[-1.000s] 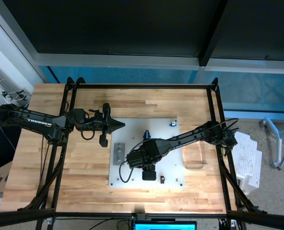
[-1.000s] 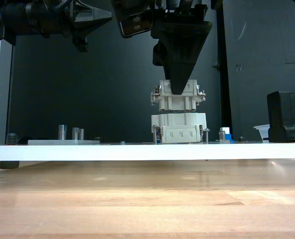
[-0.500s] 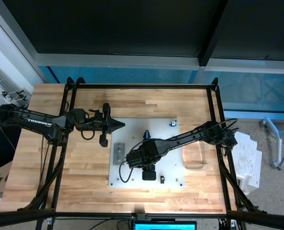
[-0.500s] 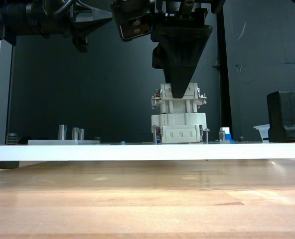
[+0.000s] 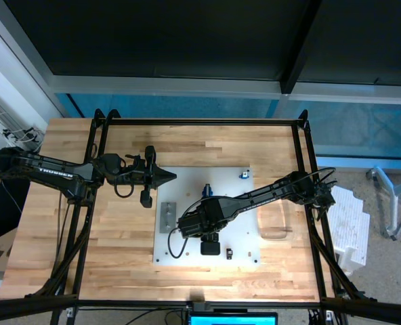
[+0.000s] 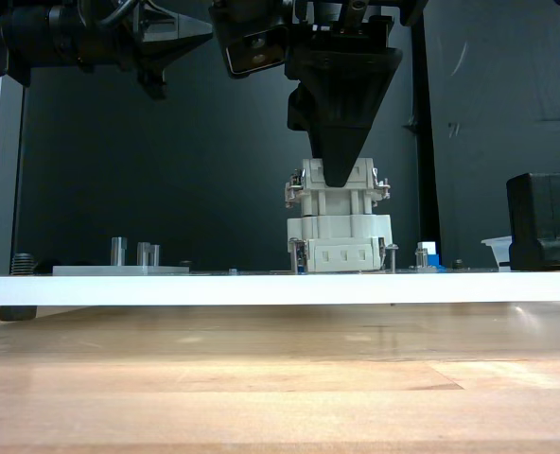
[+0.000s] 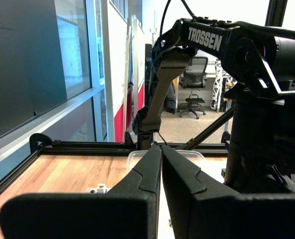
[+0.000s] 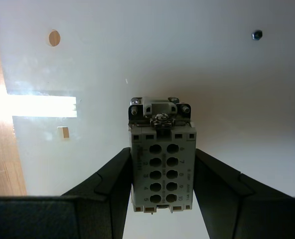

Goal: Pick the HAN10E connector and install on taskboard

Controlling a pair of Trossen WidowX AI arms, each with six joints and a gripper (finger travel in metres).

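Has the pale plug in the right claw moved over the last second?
Yes: the plug, pinched in the right gripper, sank onto the pale socket on the white board; the left gripper hangs near its far-left corner.

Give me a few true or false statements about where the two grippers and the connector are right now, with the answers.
The right gripper clamps the connector between its fingers. True.
The left gripper is open. False: its fingers are shut, and it hovers near the far left corner of the board.
The connector rests on the beige socket on the board. True.
The connector is lying loose beside the board. False: the right gripper holds it above the board.
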